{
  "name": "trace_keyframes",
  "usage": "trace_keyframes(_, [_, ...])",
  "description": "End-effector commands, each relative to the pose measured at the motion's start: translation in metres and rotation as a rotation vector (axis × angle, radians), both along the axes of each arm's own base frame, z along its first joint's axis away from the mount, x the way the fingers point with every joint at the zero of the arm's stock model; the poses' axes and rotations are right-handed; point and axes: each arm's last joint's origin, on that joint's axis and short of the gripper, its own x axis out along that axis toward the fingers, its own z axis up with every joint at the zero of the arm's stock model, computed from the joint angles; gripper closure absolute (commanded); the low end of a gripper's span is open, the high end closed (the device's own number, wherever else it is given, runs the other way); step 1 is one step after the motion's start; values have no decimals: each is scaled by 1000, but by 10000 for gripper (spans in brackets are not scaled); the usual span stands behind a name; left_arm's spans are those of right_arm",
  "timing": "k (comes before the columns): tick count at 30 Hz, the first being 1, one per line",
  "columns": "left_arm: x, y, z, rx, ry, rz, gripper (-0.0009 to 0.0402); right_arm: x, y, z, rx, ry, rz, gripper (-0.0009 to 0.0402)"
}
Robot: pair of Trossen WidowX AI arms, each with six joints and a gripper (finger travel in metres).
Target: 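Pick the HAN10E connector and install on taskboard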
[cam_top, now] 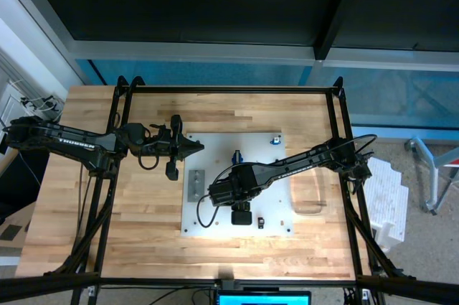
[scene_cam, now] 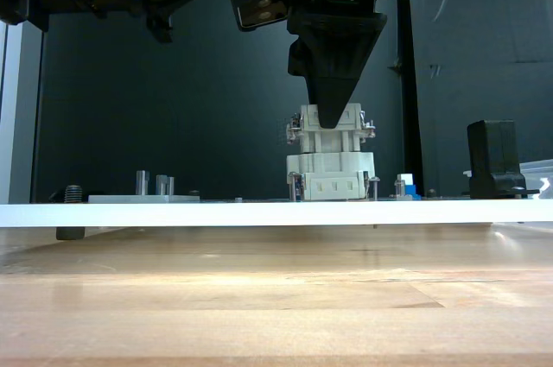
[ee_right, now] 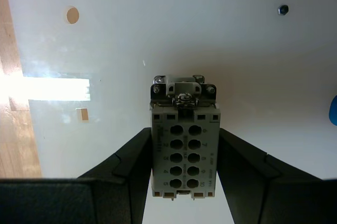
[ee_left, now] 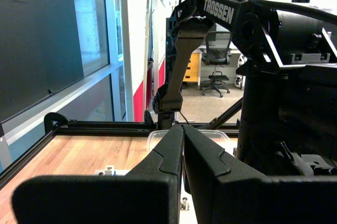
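HAN10E connector (ee_right: 184,150): right hand (ee_right: 184,135); left (ee_left: 182,129) aloft

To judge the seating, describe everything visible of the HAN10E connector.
The HAN10E connector is a pale grey-white plastic block with two columns of five round, numbered contact holes and a metal bracket with screws at one end. It stands upright, clamped on its long sides by the right gripper, and sits on the matching socket fixed to the white taskboard. Whether it is fully seated cannot be told. The left gripper, shut, hangs apart near the taskboard's far left corner.
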Motion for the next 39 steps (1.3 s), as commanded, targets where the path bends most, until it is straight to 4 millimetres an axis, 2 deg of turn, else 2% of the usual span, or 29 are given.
trace_keyframes(1, [0,0,0,0,0,0,392,0,-1,0,0,-2,-3,354])
trace_keyframes(39, [0,0,0,0,0,0,392,-1,-2,-4,-3,13,48,354])
